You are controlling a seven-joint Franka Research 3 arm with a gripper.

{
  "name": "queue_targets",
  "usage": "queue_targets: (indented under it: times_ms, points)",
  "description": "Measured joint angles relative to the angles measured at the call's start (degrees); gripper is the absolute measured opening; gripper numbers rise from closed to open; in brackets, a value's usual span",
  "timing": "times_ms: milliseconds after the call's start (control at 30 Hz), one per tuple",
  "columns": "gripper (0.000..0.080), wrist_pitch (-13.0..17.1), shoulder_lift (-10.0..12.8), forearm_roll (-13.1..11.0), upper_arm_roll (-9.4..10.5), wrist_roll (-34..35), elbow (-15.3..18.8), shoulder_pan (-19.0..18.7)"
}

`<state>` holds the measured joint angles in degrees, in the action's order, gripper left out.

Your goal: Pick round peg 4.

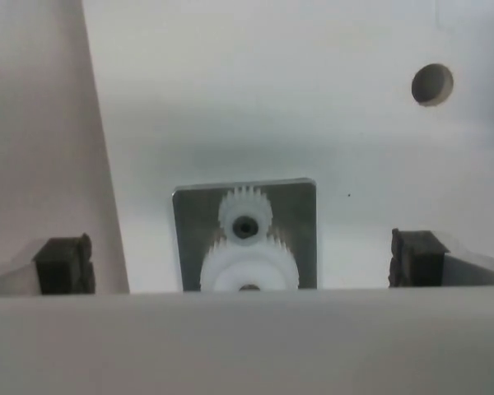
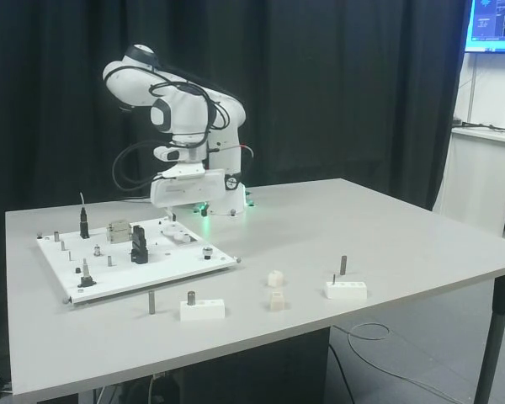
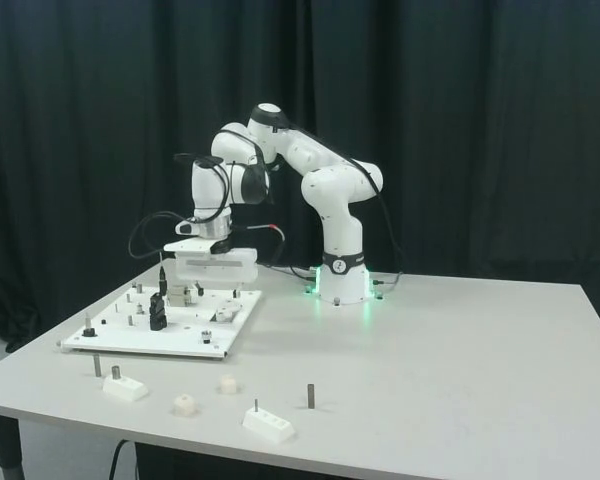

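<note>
Round peg 4 cannot be told apart by any mark. Several short dark pegs stand upright, long axes vertical, on the grey table point(image 2: 387, 227) in front of the white board point(image 2: 164, 263), well apart from the arm. One free-standing peg point(image 2: 343, 265) rises just beside a white block point(image 2: 346, 290) that carries a thinner pin. Another free-standing peg point(image 2: 151, 301) stands near the board's front edge, and a third peg point(image 2: 190, 296) sits in a second white block point(image 2: 202, 310).

The white arm point(image 3: 310, 165) reaches from its base at the table's far side, folds at the elbow and turns its wrist straight down over the back part of the board. The gripper point(image 1: 240, 261) hangs above the board with its jaws spread wide and nothing between them. In the wrist view the two black pads point(image 1: 63, 265) sit far apart on either side of a grey plate point(image 1: 189, 230). That plate bears a small white gear point(image 1: 245, 210) meshed with a larger white gear point(image 1: 249, 267).

The camera's own housing cuts off the larger gear and the plate's near edge. A round hole point(image 1: 432, 84) shows in the board. From the room views the fingertips are hard to make out against the board's fittings, and the small parts on the board are too small to name.
</note>
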<state>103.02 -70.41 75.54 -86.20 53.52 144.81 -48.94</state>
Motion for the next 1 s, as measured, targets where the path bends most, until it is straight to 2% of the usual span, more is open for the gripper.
queue_targets:
  times_ms: [700,1000]
  points:
    - [0.08,0.0,0.0,-0.16,0.8,-0.3,-0.34,-1.31]
    - [0.08,1.87,0.0,1.89,0.32,-1.45,-1.71,-2.49]
